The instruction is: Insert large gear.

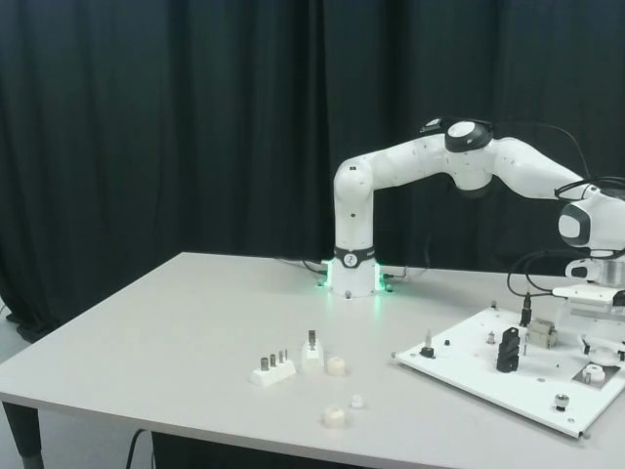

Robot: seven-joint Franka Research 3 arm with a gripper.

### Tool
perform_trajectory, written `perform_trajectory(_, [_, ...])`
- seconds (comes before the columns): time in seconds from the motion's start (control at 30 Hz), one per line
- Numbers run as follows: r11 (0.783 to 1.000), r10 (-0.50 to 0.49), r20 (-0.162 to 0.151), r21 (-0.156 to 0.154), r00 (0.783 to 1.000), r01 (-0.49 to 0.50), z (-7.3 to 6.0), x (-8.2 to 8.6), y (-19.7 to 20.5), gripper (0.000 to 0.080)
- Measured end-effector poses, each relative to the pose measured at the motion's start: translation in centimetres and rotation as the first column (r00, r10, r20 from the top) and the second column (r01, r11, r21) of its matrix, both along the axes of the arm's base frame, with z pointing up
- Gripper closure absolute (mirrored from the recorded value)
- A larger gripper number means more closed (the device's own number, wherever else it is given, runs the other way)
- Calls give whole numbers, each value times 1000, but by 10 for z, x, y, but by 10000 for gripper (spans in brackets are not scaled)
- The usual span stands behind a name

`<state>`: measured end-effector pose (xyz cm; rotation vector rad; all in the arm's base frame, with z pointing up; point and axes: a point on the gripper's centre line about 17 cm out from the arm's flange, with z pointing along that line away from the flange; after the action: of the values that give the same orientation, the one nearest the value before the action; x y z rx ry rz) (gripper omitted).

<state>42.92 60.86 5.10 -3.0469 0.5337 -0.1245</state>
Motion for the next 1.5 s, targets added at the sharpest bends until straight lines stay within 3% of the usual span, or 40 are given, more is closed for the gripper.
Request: perform_trajectory(1.5, [999, -35, -11, 5, 999, 35, -3, 1, -1, 206])
